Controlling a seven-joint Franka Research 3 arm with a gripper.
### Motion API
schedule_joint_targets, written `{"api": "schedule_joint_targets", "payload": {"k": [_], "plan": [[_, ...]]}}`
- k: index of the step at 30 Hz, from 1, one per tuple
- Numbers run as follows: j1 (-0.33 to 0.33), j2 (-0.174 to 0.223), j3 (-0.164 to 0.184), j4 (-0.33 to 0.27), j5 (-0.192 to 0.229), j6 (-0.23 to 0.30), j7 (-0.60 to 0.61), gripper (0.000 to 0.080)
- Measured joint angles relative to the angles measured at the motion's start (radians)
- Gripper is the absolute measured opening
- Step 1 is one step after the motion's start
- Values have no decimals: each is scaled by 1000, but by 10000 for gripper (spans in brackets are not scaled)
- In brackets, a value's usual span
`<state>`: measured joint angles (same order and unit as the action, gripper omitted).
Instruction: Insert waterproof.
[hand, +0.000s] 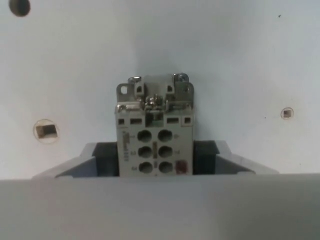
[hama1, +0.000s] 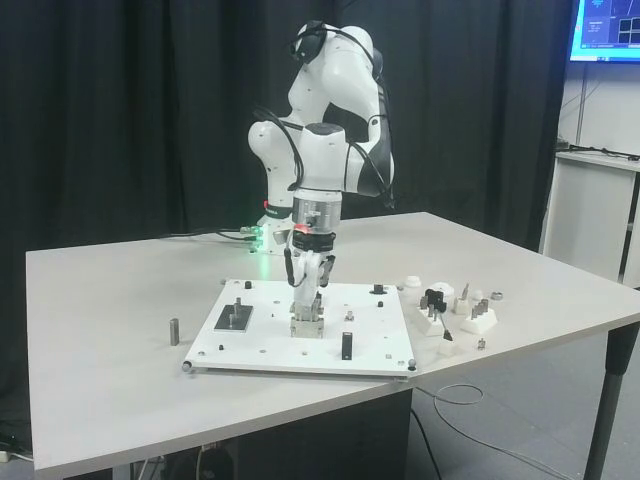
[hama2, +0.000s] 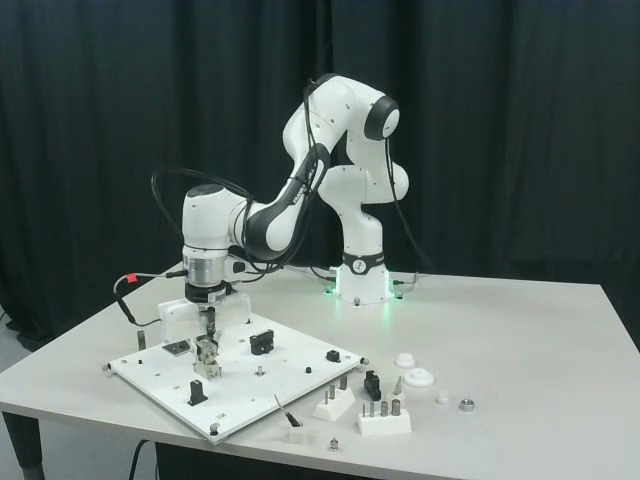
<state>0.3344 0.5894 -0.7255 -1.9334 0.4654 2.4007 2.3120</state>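
Step in hand looks like the push-in: the hand (hama1: 306, 292) is low over the white board (hama1: 262, 350) on the tabletop (hama1: 110, 300), holding the waterproof plug (hand: 154, 131) between its fingers. The plug sits in or just over its black socket (hand: 205, 156); I cannot tell which. Next, it should press straight down. Tiny marks beside the plug's holes are too small to read.
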Motion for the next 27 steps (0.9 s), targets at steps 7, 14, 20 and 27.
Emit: {"api": "schedule_joint_targets", "payload": {"k": [7,14,20,27], "plan": [[-3,1,1,1,1,-4,-11,310],[-6,4,7,7,8,-15,-34,310],[-16,5,15,14,8,-25,-49,310],[-31,9,25,26,6,-38,-65,310]]}}
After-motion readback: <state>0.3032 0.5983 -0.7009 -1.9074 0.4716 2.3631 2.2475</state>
